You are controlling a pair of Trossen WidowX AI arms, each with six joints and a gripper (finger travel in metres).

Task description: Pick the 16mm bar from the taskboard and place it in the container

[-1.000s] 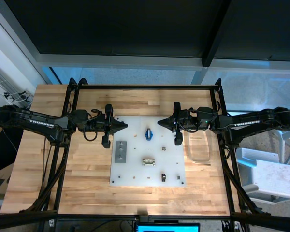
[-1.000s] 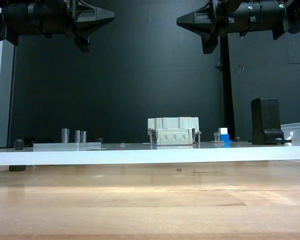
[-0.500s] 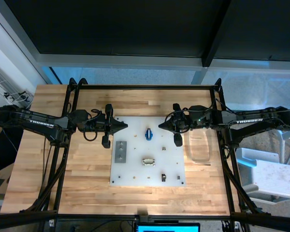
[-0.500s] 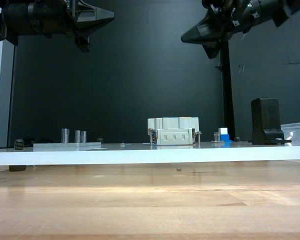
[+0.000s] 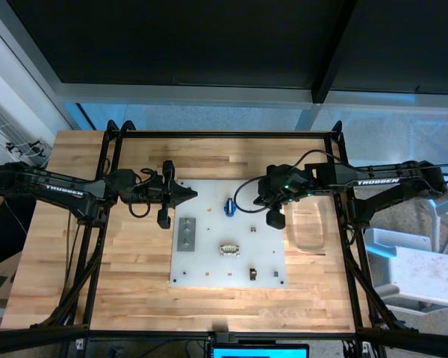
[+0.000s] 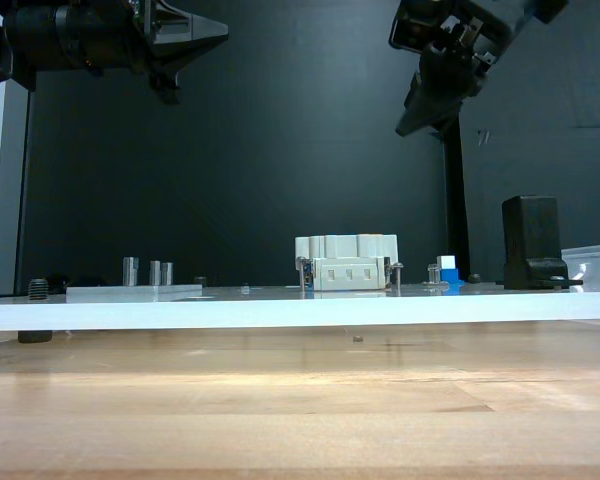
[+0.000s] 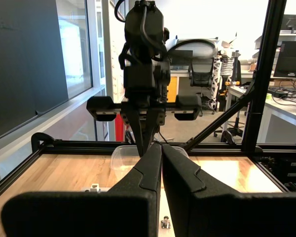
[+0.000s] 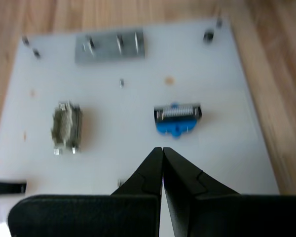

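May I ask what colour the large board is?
White; the board shows best in the high view. Right hand above it, left hand over its corner.

Smooth pale wood desk [image 5: 134, 298]. Matt white plastic board [image 5: 209, 265] with a grey metal block [image 5: 187, 233]. Clear glossy plastic container [image 5: 310, 233]. Matt black left gripper [image 7: 161, 146] above the board's far-left corner, right gripper [image 8: 162, 150] above its far-right corner.
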